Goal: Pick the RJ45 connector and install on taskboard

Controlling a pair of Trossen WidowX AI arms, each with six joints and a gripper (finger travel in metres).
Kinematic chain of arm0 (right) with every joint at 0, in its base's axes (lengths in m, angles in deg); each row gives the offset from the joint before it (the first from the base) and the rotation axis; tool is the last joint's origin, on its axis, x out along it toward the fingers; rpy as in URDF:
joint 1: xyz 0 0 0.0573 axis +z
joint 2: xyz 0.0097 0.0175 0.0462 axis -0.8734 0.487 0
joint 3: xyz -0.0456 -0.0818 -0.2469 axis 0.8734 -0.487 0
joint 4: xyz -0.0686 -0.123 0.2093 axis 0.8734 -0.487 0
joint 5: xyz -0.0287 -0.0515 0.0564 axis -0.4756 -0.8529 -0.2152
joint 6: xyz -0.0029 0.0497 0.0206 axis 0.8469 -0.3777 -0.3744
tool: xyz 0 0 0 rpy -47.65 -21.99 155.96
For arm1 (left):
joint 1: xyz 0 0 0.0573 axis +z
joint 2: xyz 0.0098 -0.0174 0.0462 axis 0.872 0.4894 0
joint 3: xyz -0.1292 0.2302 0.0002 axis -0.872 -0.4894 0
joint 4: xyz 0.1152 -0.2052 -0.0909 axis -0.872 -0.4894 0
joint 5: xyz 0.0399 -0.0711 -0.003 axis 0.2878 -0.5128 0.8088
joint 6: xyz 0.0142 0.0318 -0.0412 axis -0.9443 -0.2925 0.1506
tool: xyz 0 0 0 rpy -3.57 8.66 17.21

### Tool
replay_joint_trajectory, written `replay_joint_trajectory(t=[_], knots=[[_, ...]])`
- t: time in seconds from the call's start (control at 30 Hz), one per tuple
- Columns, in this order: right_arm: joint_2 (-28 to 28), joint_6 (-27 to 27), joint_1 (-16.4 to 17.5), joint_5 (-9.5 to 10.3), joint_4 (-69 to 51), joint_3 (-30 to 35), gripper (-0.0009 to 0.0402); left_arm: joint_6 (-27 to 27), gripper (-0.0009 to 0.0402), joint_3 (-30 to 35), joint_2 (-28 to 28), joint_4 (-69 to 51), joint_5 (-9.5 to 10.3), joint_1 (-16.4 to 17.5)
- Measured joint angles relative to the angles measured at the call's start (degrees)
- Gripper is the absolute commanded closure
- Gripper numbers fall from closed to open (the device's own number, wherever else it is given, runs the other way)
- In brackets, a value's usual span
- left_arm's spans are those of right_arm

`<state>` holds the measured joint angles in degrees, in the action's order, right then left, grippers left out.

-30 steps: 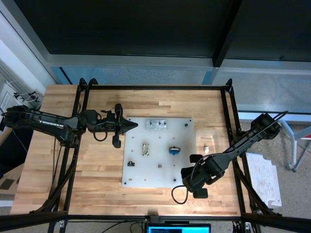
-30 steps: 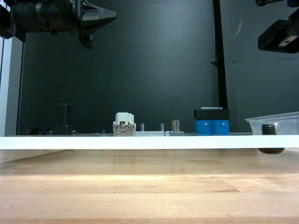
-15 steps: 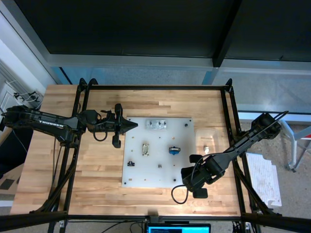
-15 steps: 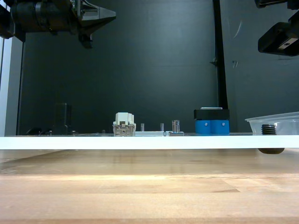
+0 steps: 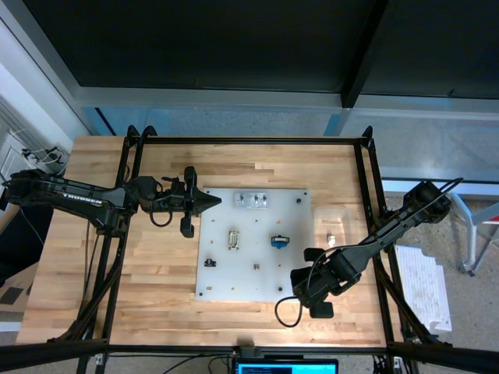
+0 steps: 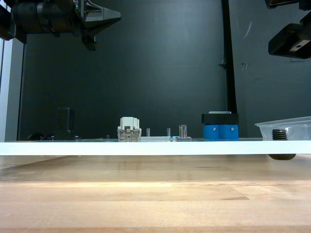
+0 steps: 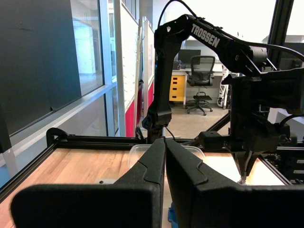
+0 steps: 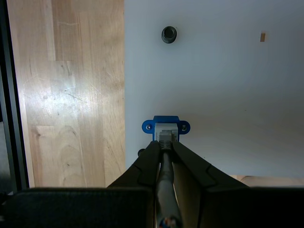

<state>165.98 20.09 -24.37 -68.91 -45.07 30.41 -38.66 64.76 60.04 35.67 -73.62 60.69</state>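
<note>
RJ45 connector (image 8: 165, 135) with grey cable stub (image 8: 164, 190), pinched in right gripper (image 8: 165, 142)
White "TROSSEN" lettering legible on right arm (image 7: 205, 35) and on left arm (image 5: 82, 197). Right fingers (image 8: 146, 166) closed tight on connector's rear end and cable stub, nose of plug poking just past the tips, pointing down. Lines up in right wrist view with blue socket block (image 8: 183, 127) on taskboard (image 8: 228, 95); cannot tell from there whether touching, but low view puts right gripper high above board level. Left gripper (image 7: 165, 142) pressed fully closed, holding nothing, hanging high over taskboard's far-left edge, well apart from connector.
</note>
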Motion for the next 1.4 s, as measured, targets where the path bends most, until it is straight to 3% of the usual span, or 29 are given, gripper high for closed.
replay_joint_trajectory(t=[0.3,0.63,1.0,1.4], knots=[[-0.4,0.0,0.1,0.68,-0.3,-0.3,0.0292,0.0,0.0393,0.0,0.0,0.0,0.02,0.0],[-2.1,0.0,0.0,-0.22,-0.9,1.0,0.0246,0.0,0.0393,0.0,0.0,0.0,0.02,0.0],[-8.3,0.0,0.0,-0.46,-1.0,1.1,0.0233,0.0,0.0393,0.0,0.0,0.0,0.02,0.0],[-8.9,0.0,0.0,-0.46,-1.0,1.2,0.0233,0.0,0.0393,0.0,0.0,0.0,0.0,0.0]])
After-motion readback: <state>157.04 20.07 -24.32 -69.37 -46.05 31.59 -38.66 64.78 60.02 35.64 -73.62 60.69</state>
